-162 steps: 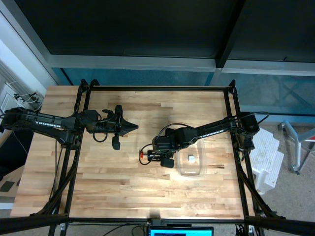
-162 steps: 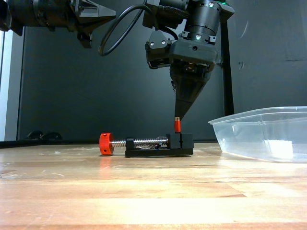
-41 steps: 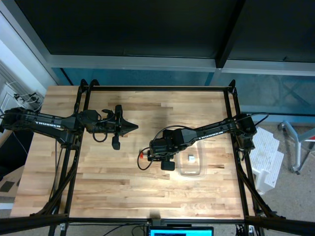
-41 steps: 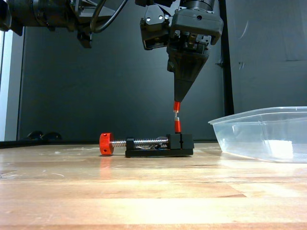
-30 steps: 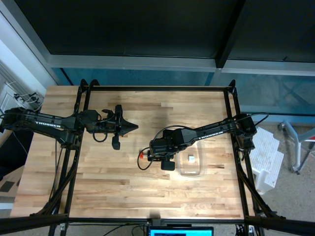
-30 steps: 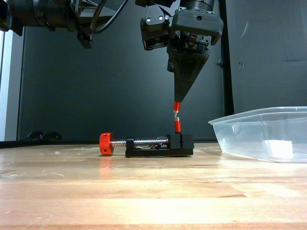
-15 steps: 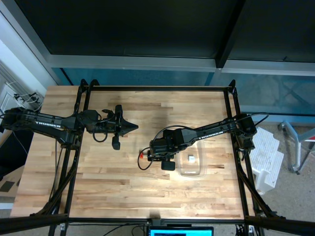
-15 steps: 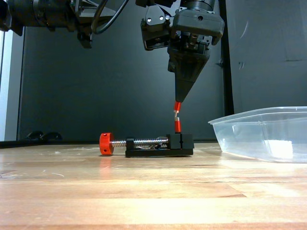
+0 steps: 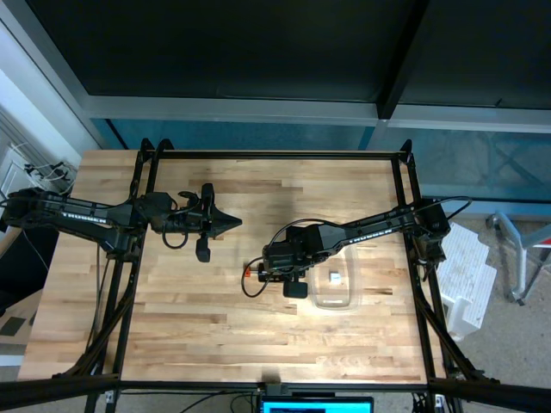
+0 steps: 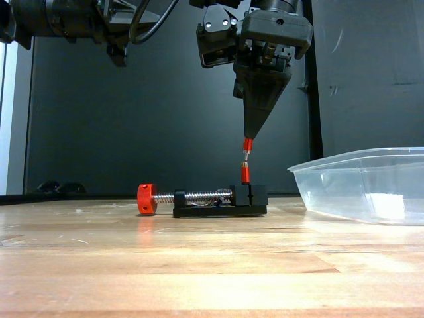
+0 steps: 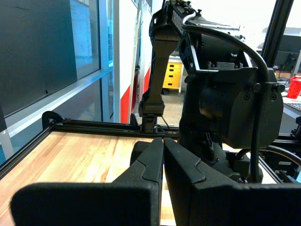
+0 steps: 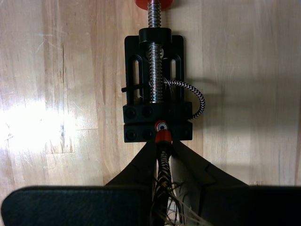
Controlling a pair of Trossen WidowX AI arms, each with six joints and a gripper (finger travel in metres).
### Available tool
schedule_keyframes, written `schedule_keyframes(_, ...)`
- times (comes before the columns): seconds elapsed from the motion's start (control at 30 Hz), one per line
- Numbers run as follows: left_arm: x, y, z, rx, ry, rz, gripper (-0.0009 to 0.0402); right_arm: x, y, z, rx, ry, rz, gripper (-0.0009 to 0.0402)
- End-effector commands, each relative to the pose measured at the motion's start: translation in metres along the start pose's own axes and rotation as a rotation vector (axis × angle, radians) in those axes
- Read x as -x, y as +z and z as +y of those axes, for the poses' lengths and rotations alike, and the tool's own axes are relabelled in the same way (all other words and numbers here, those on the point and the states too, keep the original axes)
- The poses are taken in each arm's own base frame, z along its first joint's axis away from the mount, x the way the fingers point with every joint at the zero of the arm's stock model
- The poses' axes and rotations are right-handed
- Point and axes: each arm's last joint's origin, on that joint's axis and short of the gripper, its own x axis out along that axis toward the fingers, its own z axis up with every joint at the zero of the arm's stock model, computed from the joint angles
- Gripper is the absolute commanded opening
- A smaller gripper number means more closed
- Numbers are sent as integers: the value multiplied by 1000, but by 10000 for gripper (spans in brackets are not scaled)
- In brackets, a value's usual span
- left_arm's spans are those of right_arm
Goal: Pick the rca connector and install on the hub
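The hub (image 10: 220, 199) is a black block with a spring screw and a red knob, lying on the wooden table; it also shows in the right wrist view (image 12: 157, 117). A red socket (image 10: 244, 173) stands up from its end. My right gripper (image 10: 248, 137) points straight down above that socket, shut on the rca connector (image 10: 247, 148). The connector's red collar (image 12: 163, 137) sits just beside the socket opening (image 12: 161, 125), with a small gap below its silvery tip. My left gripper (image 9: 232, 223) hovers shut over the table's left half, holding nothing.
A clear plastic tray (image 10: 358, 179) stands just right of the hub, with a small white cube (image 9: 333, 276) inside. A braided wire (image 12: 197, 101) loops out of the hub's side. Black frame rails run along the table's edges.
Since 5.4 s ago the right gripper has risen, so the connector shows below its tips. In the last half second it shifted slightly right and the connector hangs straighter over the socket. Left arm unmoved.
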Motion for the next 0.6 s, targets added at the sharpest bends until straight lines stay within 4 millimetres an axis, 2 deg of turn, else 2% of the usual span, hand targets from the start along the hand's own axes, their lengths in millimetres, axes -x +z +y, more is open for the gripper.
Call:
schedule_keyframes(0.03, 0, 0, 0, 0, 0, -1, 0, 0, 1, 0, 2, 2, -9, 0)
schedule_keyframes(0.6, 0, 0, 0, 0, 0, 0, 0, -6, -2, 1, 3, 3, 0, 0)
